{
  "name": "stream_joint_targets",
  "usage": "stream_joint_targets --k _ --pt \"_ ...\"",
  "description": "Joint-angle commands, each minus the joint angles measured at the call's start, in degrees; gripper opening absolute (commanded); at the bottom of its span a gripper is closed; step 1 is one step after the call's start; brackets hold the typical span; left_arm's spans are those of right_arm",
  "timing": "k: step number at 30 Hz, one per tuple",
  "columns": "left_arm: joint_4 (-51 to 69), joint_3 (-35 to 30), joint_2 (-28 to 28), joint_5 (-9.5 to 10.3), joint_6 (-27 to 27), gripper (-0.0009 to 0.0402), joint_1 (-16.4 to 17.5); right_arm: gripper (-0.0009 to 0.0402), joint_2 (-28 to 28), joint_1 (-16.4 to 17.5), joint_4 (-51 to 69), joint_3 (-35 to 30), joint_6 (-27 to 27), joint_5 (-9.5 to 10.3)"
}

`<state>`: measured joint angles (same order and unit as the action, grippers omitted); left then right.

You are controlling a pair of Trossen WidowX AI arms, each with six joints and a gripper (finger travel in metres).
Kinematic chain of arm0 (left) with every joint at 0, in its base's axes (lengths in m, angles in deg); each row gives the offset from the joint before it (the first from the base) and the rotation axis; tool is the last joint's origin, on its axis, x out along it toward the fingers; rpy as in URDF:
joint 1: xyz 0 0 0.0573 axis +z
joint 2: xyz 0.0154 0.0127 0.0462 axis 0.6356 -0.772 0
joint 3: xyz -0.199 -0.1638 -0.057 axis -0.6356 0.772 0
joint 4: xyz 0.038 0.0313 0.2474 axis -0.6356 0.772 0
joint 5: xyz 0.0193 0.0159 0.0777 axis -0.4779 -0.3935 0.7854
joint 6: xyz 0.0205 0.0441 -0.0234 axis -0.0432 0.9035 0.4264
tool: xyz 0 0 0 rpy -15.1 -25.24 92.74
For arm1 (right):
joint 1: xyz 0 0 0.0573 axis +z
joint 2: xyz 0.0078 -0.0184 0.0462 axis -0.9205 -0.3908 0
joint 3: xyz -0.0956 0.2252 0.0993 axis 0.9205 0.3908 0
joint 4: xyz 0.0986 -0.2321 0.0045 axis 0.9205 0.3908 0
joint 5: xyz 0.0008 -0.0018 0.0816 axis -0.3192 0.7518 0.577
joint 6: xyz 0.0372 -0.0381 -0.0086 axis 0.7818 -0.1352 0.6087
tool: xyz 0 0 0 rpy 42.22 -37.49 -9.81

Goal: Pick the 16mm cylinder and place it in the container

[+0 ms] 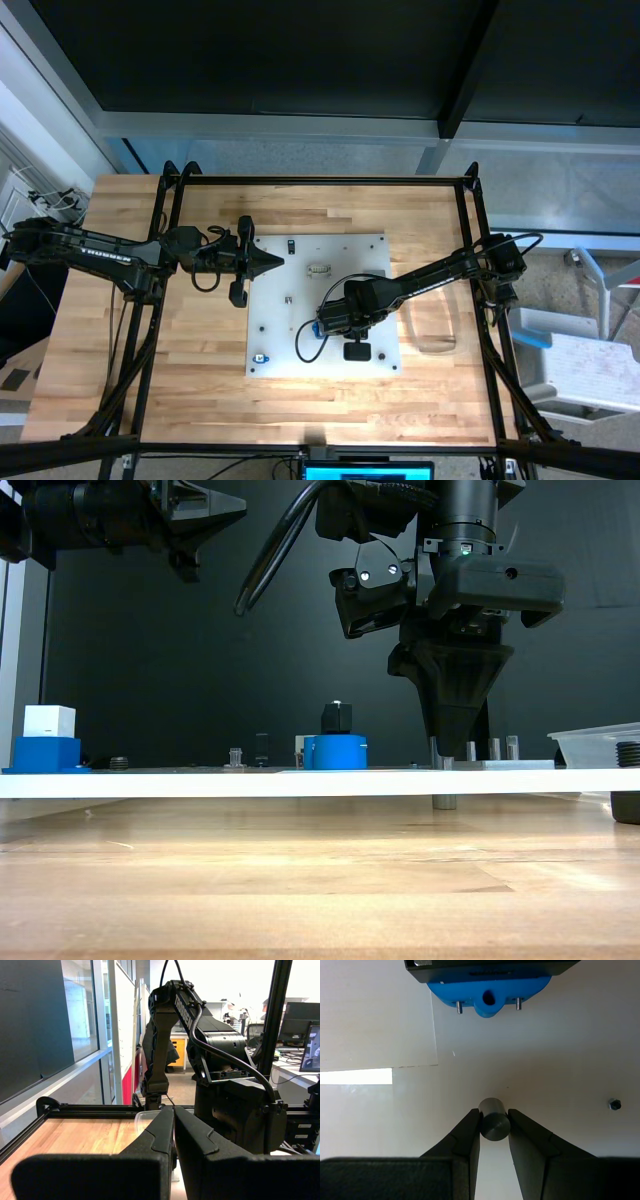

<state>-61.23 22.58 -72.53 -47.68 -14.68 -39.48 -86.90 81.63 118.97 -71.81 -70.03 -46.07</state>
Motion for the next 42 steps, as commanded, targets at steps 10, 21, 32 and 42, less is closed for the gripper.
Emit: stream_joint_targets --k 10,21,32,42 --pt "-0.02 0.00 -0.02 -0.02 0.00 0.0000 0.00 0.0027 3.82 0.02 1.46 -0.02 0.17 0.00" --pt "-0.02 0.00 -0.02 -0.02 0.00 0.0000 0.02 0.0027 8.68 0.04 4.96 0.00 0.26 -0.15" --pt "-0.02 0.00 -0.02 -0.02 0.00 0.0000 0.02 0.0028 17.35 0.26 6.99 4.28 2.23 -0.04" --pt "-0.02 0.00 -0.02 -0.02 0.00 0.0000 0.00 0.0027 27.65 0.63 7.04 12.31 8.37 2.43"
